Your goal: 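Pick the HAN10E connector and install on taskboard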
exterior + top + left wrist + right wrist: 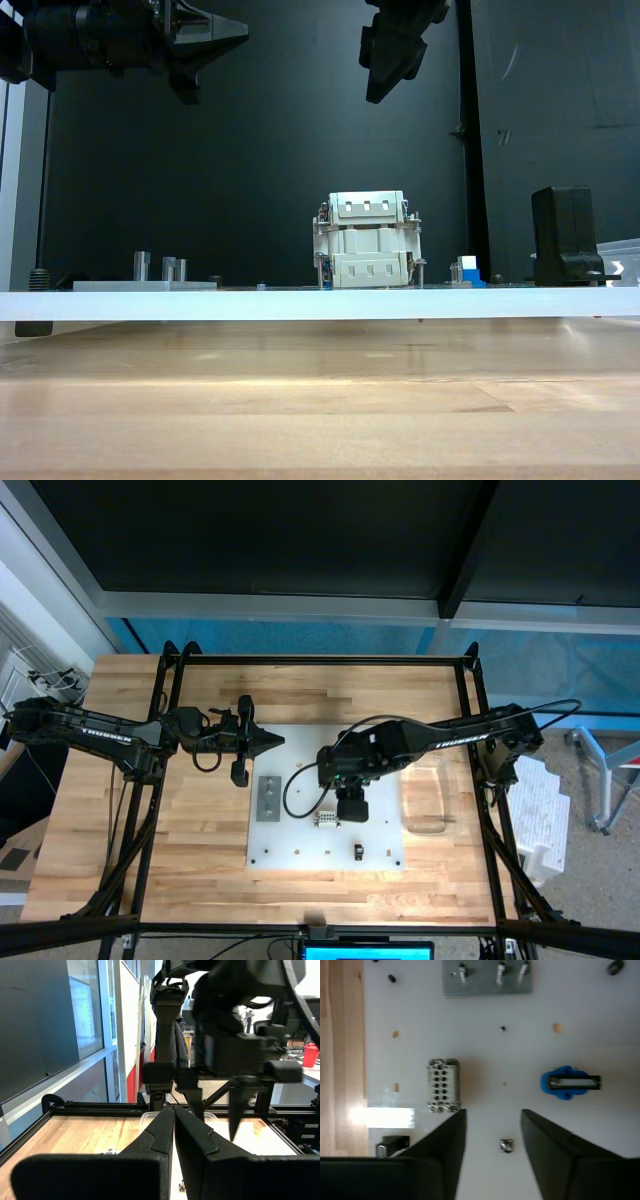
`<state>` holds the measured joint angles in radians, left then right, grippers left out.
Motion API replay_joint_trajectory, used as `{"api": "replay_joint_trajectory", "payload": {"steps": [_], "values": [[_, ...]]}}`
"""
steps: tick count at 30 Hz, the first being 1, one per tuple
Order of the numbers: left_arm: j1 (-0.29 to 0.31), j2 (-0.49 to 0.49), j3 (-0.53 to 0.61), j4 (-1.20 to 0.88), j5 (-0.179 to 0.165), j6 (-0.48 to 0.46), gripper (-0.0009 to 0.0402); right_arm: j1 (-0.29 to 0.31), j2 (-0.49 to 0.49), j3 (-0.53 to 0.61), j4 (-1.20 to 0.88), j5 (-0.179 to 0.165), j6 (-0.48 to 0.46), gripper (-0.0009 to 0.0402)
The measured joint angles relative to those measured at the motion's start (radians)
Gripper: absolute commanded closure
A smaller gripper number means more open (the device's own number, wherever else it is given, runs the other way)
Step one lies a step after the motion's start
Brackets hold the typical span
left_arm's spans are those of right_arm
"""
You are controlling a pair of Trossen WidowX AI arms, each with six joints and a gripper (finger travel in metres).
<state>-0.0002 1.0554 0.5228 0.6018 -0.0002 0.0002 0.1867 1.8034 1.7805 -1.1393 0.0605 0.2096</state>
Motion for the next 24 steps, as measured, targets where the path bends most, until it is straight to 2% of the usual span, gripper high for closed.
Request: {"api": "replay_joint_trajectory", "payload": {"steps": [5,14,24], "values": [[0.000,0.000,0.000,0.000,0.000,0.000,0.0392,-0.030,-0.085,-0.074,0.047,0.000,-0.040,0.0395],[0.000,0.000,0.000,0.000,0.000,0.000,0.0392,-0.087,-0.264,-0.264,0.233,0.000,-0.094,0.0392],[0.000,0.000,0.000,0.000,0.000,0.000,0.0392,-0.162,-0.446,-0.516,0.603,0.000,-0.122,0.0393]]}}
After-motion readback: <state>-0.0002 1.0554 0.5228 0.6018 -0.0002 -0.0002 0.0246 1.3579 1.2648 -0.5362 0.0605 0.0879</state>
